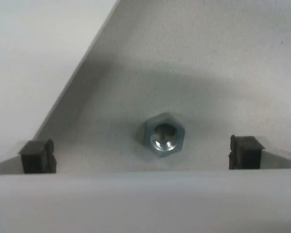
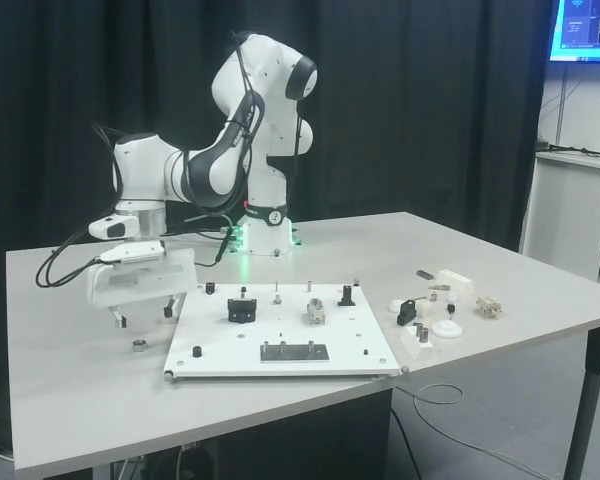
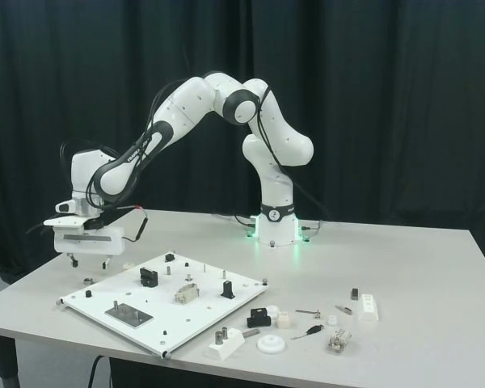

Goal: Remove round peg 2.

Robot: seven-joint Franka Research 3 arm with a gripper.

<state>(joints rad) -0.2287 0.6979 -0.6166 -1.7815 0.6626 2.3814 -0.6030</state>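
Note:
My gripper (image 1: pixel 141 155) is open and hangs low over the grey table, just off the outer side edge of the white board (image 2: pixel 220 345). A small metal hex nut (image 1: pixel 163 135) lies on the table right below it, between the two black fingertips (image 1: pixel 37 156) and apart from both. The room views show the same nut (image 2: pixel 138 346) under the gripper (image 2: pixel 142 316). A few short round pegs (image 2: pixel 283 348) stand in a grey plate near the board's front edge, well away from the gripper; which is peg 2 I cannot tell. Nothing is held.
The board (image 3: pixel 202 315) also carries black blocks (image 3: pixel 149 277), a metal connector (image 3: pixel 186 293) and thin pins. Loose white and black parts (image 3: pixel 271 317) lie on the table beyond the board's other side. The arm's base (image 3: pixel 276 230) stands behind the board.

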